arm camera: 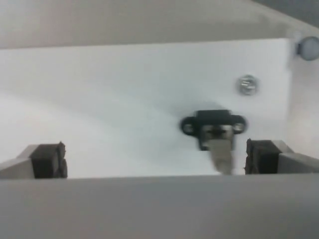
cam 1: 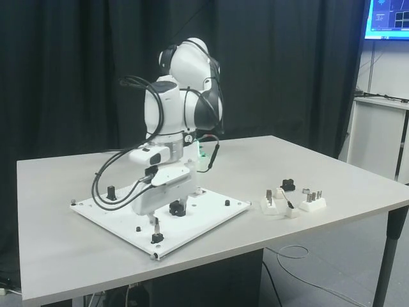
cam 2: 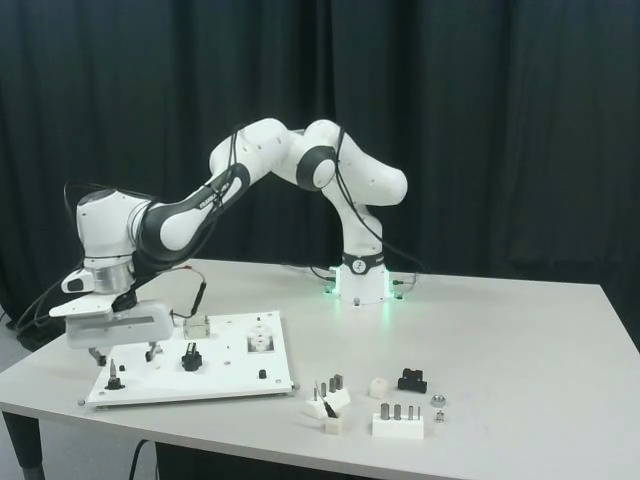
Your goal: Pick USB.
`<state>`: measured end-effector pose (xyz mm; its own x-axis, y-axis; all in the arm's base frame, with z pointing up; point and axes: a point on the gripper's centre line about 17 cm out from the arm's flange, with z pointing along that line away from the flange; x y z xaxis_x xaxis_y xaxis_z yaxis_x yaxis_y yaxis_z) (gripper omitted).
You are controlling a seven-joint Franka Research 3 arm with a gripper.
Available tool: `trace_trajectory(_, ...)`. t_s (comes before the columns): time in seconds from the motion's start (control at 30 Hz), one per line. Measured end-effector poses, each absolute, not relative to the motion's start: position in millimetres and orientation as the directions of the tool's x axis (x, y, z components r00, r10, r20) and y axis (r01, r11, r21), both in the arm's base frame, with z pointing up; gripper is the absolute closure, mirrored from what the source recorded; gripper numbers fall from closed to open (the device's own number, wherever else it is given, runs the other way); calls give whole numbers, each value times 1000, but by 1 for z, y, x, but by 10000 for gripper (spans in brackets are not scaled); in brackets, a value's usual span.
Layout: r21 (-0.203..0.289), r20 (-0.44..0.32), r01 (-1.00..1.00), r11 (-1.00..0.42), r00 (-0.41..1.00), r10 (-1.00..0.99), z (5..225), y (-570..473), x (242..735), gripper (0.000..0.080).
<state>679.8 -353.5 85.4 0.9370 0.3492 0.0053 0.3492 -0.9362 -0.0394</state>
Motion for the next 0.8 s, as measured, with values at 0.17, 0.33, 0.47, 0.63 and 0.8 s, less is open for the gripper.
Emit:
trace_trajectory(0.17, -68, -11, 341, -938, 940, 342, 93, -334, 679, 3)
trace_trajectory(0.33, -93, -29, 322, -942, 945, 326, 101, -312, 680, 3)
trace_trajectory(0.47, -112, -45, 309, -945, 948, 315, 105, -294, 680, 3)
trace_trajectory(0.63, -142, -59, 289, -947, 952, 299, 110, -267, 682, 3)
trace_trajectory(0.8, -167, -82, 266, -950, 956, 282, 111, -239, 683, 3)
